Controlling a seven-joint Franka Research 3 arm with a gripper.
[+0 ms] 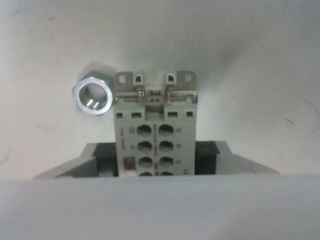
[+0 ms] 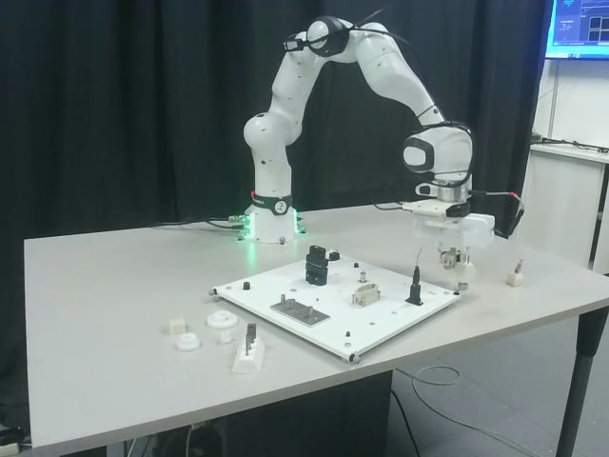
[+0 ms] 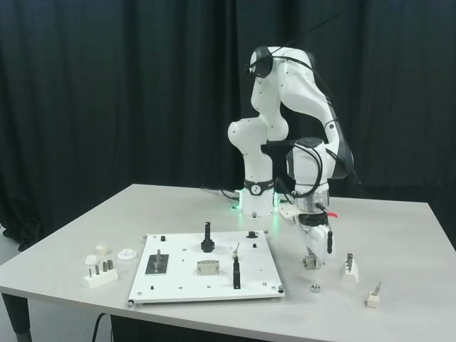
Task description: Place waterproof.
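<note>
The waterproof part (image 1: 155,125), a pale block with two rows of round holes, sat clamped between the two black pads of the tool (image 1: 155,159). It was low over the tabletop (image 3: 399,235), at three o'clock of the white board (image 3: 214,281). I could not tell whether its base touched the surface. To my eye this was the pick-up end of the job, with the part gripped but not yet carried to its seat.

Seen from the second room camera, a white pin holder (image 3: 100,274) and a white toothed disc (image 3: 127,254) lay far left, well apart from the work. The board came next, carrying a black post (image 3: 207,244) and other low fittings. The next move would probably call for a straight lift, then a carry toward nine o'clock, high enough to pass over those fittings and the board's near edge.

A hex nut (image 1: 92,95) lay just beside the part, at six o'clock of it. A sideways drag could knock it. Further right stood two small white blocks (image 3: 349,271), near but not touching. Beyond them the tabletop ran open to its edge.
</note>
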